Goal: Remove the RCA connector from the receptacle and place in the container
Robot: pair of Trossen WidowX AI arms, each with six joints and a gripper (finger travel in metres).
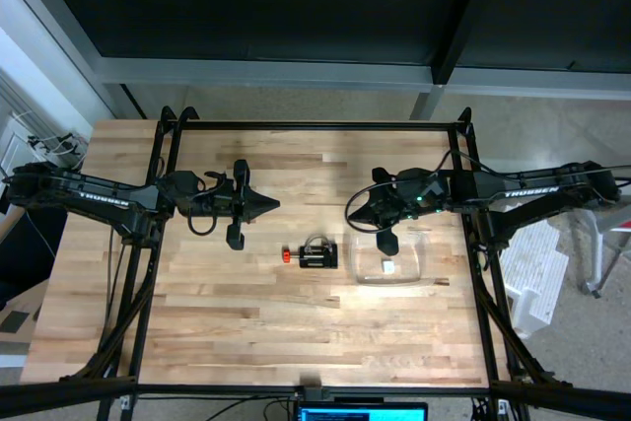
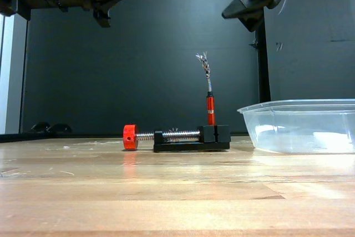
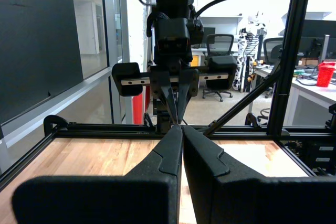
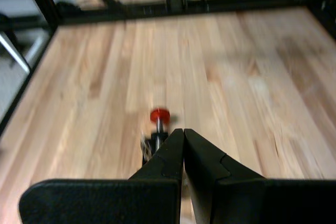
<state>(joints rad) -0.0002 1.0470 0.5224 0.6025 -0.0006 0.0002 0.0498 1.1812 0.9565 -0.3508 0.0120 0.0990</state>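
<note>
Red plug (image 2: 211,110) stands upright in the black fixture (image 2: 191,138), seated in the block at the end opposite the red-orange knob (image 2: 130,137). A thin coiled wire (image 2: 208,84) rises from the plug's top and ends in a frayed tuft. The plug is in the fixture, not in the tray. The fixture lies flat on the wooden table (image 1: 246,322) near its middle, with the knob end pointing toward the left arm's side and a bare threaded rod (image 2: 176,135) running between knob and block. The clear tray (image 1: 422,261) sits on the table to the right of the fixture, near it but not touching. A small white chip (image 1: 389,268) lies on the tray floor. The right gripper (image 1: 350,220) hangs in the air well above the table, over a spot just beyond the fixture and beside the tray's far left corner. From table height it shows high above the plug and a little to the right of it, touching nothing. Its fingers are pressed together and hold nothing; its own camera looks down past the closed tips at the knob and part of the fixture. The left gripper (image 1: 274,205) is raised to about the same height, beyond and to the left of the fixture and well apart from it, tip pointing toward the right arm. Its fingers are also together and empty. A black metal frame (image 1: 315,126) runs around the table's edges.
</note>
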